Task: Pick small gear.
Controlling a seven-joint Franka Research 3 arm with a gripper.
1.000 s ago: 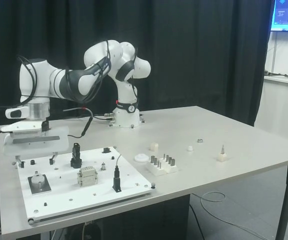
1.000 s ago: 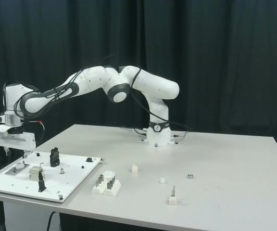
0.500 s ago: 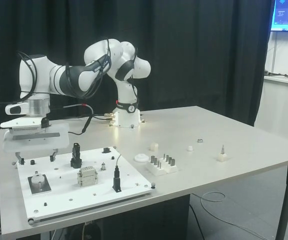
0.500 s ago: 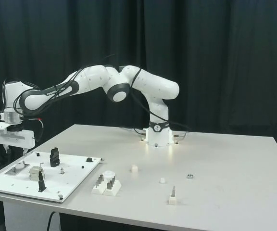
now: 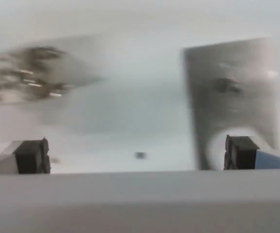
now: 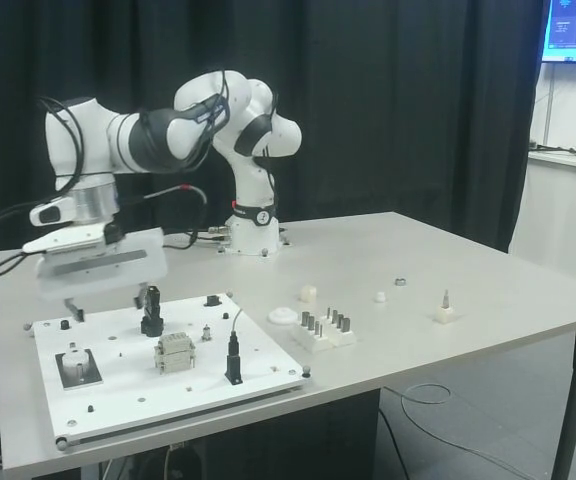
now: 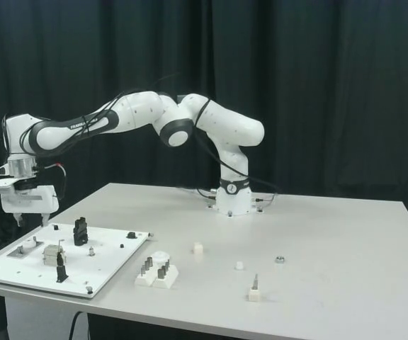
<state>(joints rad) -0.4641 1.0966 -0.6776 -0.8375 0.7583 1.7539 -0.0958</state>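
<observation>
Grey table (image 6: 488, 270): open fingers (image 5: 32, 156) hover above white board (image 6: 268, 365)

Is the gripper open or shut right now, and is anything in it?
Open and empty. In the wrist view the gripper has its two black fingertips far apart, with only the white board showing between them.

Board and small parts on the table

The board (image 6: 168, 370) lies at the table's (image 6: 468, 270) left end; right of it stand the pin blocks (image 6: 325, 330), with a disc (image 6: 284, 317) just behind them.
</observation>
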